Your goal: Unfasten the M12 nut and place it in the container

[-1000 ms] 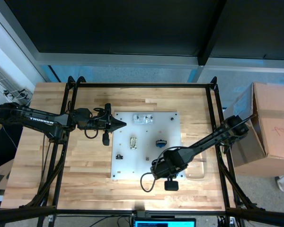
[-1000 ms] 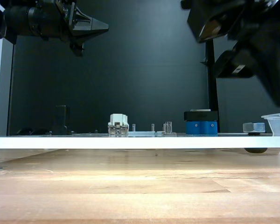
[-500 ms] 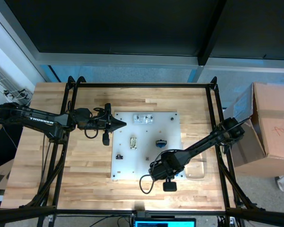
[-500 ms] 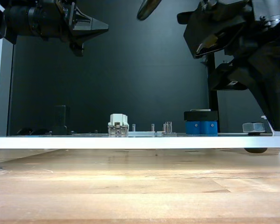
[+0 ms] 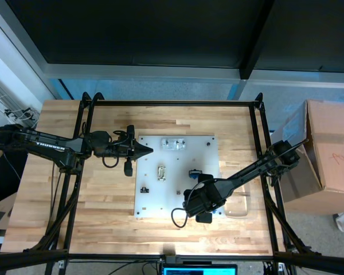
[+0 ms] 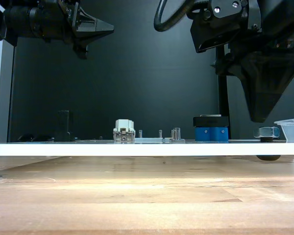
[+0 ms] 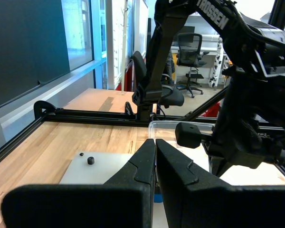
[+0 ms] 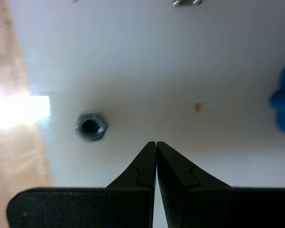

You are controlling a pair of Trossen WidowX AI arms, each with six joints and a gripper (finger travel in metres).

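The silver M12 nut (image 6: 267, 132) sits on its stud near the near right edge of the white board (image 5: 160, 195), held by neither gripper. The right wrist view shows the nut (image 8: 90, 127) from above with a dark centre, beside the fingertips and apart from them. My right gripper (image 6: 257, 116) points down with its jaws shut on nothing, its tip just above and left of the nut. In the high view the right gripper (image 5: 199, 199) hides the nut. My left gripper (image 5: 149, 150) hangs shut and empty high over the board's far left edge.
The clear container (image 5: 241, 206) lies on the table beside the board's right edge; I see no nut in it. A blue and black part (image 6: 211, 129), a white connector (image 6: 124, 132) and small posts stand on the board. A cardboard box (image 5: 329, 154) sits off the table's right.
The right arm has swung its gripper in over the board's near right part and its tip now points down beside the nut. The nut and the left arm have not moved.
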